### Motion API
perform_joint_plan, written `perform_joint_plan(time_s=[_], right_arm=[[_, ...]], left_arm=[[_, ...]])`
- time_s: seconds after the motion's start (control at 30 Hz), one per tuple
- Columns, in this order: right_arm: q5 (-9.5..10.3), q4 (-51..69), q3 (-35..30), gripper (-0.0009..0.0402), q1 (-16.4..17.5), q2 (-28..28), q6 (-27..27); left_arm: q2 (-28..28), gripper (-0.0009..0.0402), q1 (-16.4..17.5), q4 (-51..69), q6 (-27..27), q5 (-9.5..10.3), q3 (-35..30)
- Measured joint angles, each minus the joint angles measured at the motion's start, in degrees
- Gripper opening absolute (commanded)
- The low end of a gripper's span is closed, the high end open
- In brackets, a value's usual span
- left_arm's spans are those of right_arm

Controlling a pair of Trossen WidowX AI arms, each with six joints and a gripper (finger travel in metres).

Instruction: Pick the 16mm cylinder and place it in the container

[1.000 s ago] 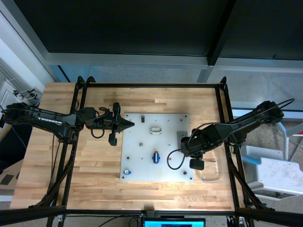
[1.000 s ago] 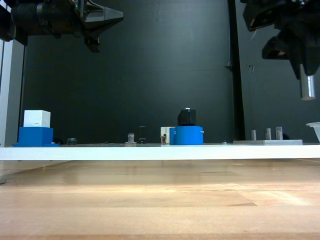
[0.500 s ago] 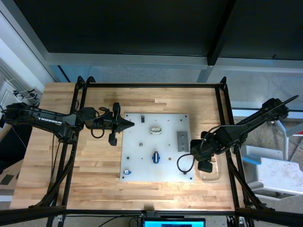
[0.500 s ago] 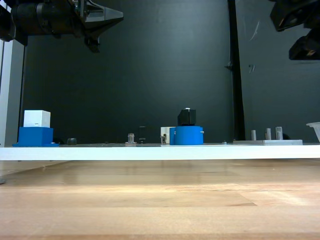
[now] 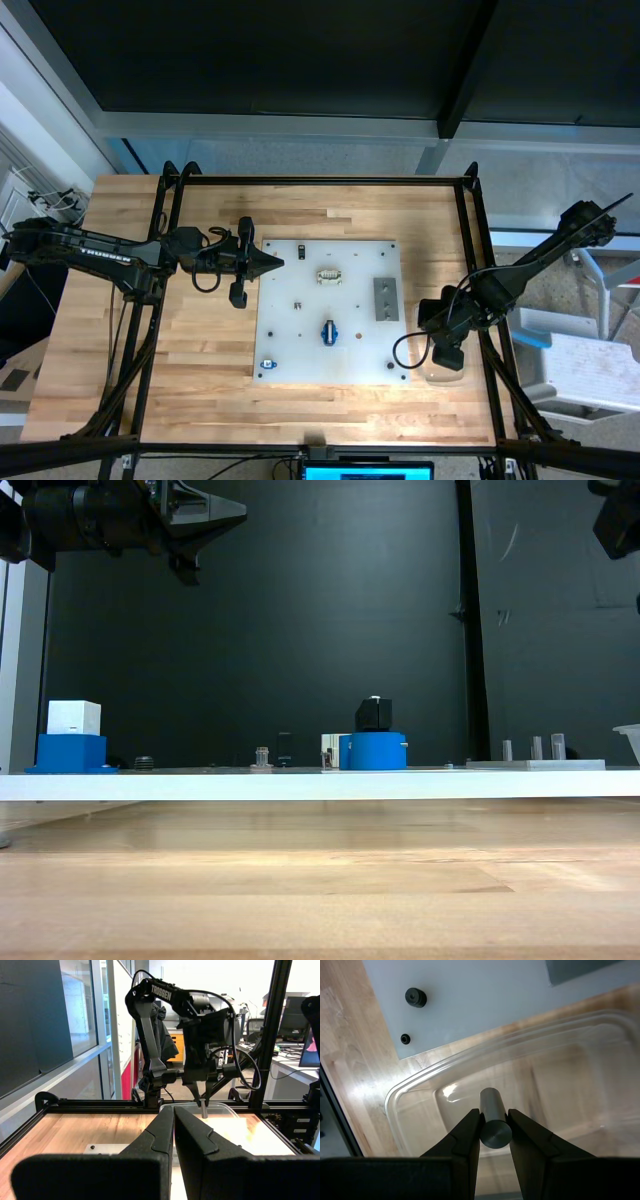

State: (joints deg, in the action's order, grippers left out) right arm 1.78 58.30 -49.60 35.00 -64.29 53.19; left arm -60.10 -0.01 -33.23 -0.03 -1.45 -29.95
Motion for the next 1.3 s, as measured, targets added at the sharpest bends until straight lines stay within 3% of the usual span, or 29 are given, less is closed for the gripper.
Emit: perform_joint_plan(time_s=[0.2, 0.33, 0.63, 1.3], right_arm=[[1.70, -5.95, 4.85, 0.0023, 0.31, 1.40, 1.33], [4.07, -8.59, 7.87, 0.0023, 0.28, 2.05, 2.12], [5.99, -12.74, 12.48, 0.0023, 0.28, 3.58, 4.98], [6.84, -17.92, 17.35, 0.0078, 0.24, 4.59, 10.47]], left_arm=[[0.00, 0.0000, 0.00, -0.02, 0.00, 0.02, 0.02], [0.00, 0.0000, 0.00, 0.00, -0.02, 0.02, 0.00], [0.00, 0.0000, 0.00, -0.02, -0.02, 0.02, 0.02], [0.00, 0.0000, 0.00, 0.00, 0.00, 0.02, 0.02]])
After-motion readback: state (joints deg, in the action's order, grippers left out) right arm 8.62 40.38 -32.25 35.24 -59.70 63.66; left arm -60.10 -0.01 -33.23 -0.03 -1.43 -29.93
